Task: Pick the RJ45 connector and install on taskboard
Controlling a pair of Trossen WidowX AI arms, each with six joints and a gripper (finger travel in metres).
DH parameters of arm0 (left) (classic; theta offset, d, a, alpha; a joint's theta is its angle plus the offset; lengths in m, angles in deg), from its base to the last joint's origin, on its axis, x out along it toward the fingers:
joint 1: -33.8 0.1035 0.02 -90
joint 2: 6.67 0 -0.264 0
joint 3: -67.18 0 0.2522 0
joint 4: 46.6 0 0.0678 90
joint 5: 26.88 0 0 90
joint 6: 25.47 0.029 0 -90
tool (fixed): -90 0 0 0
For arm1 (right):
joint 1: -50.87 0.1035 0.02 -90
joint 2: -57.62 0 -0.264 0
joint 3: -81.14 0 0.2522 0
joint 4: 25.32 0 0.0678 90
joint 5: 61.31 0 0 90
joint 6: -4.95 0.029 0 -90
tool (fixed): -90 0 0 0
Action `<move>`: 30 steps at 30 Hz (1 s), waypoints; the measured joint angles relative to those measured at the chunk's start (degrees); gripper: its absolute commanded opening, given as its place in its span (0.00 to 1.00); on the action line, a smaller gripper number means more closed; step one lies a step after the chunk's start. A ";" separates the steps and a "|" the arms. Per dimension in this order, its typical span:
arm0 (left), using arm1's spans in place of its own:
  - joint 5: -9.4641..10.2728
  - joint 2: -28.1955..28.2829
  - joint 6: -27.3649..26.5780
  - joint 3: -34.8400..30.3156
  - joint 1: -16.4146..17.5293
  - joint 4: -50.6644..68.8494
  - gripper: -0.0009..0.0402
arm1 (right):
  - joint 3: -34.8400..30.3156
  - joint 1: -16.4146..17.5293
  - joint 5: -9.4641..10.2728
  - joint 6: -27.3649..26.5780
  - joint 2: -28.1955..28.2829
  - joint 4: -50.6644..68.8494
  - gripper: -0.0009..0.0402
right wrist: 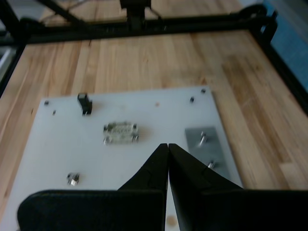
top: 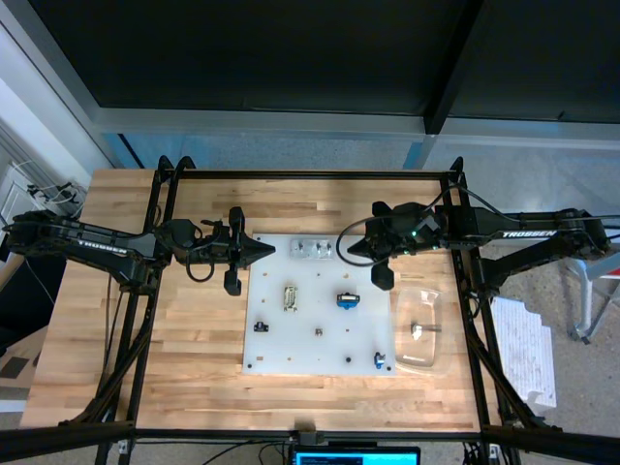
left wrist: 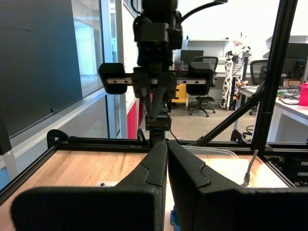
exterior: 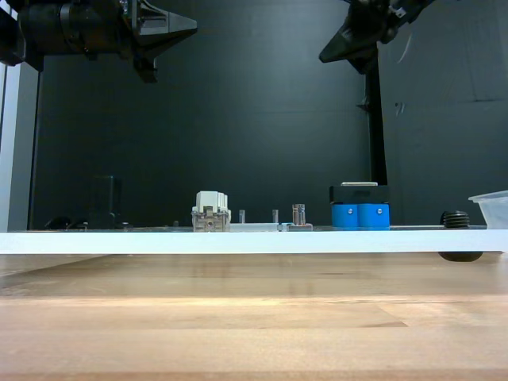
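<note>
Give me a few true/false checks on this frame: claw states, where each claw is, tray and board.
1. The right claw is open. False: it is shut, with nothing between its fingers.
2. The left claw is shut and holds nothing. True.
3. The right claw is down inside the clear tray. False: it hangs high over the far right part of the white board, outside the tray.
4. The tray sits on the table just right of the board. True.
5. The left claw touches the blue jack. False: it is raised by the board's far left corner; the jack is at the near right corner.
</note>
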 measured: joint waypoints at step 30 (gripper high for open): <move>-0.02 0.00 0.00 0.00 0.00 0.00 0.02 | 21.88 -2.69 5.38 0.92 -3.67 -50.45 0.02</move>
